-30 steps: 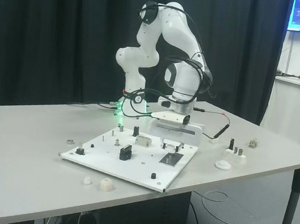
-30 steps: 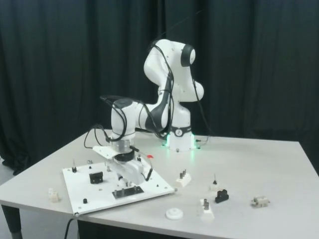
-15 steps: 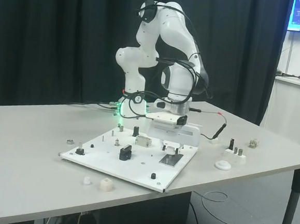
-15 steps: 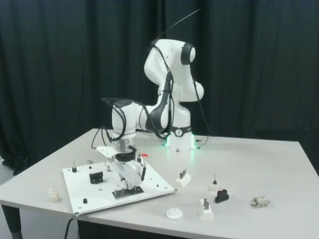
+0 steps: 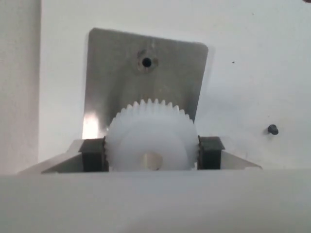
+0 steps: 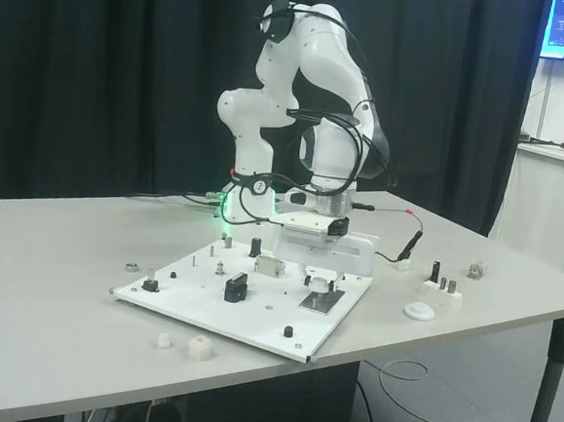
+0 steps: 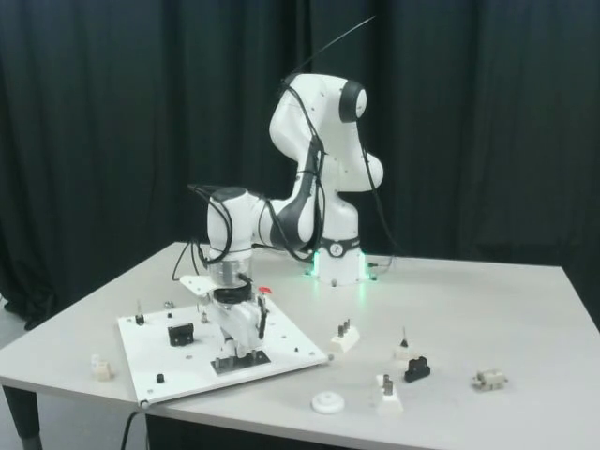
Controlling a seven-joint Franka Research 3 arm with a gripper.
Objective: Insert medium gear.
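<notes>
In the wrist view we see the claw (image 5: 151, 153) pinching the medium gear (image 5: 151, 141), a white toothed wheel with a small bore at its middle, its two black fingers (image 5: 92, 154) pressed against opposite sides of the rim. Directly under the gear lies a grey metal plate (image 5: 146, 82) with a small hole (image 5: 146, 62) in it, and the plate sits on the white board (image 5: 252, 73); a small black screw (image 5: 273, 129) stands on the board off to one side of the plate. From the first room view we find the white arm (image 6: 313, 67) bent over the board (image 6: 197, 297), with the claw (image 6: 320, 278) hanging just above the metal plate (image 6: 320, 300) near the board's edge that faces the loose parts. The gear itself is too small for us to make out there. On the board we also see a black block (image 6: 236, 287) and a black knob (image 6: 150, 285). On the grey tabletop (image 6: 64, 252) beside the board lie a white disc (image 6: 419, 311) and, nearer the front, a small white cube (image 6: 198, 345). In the second room view the claw (image 7: 232, 349) again sits low over the plate, and green light (image 7: 313, 272) glows at the arm's base.
</notes>
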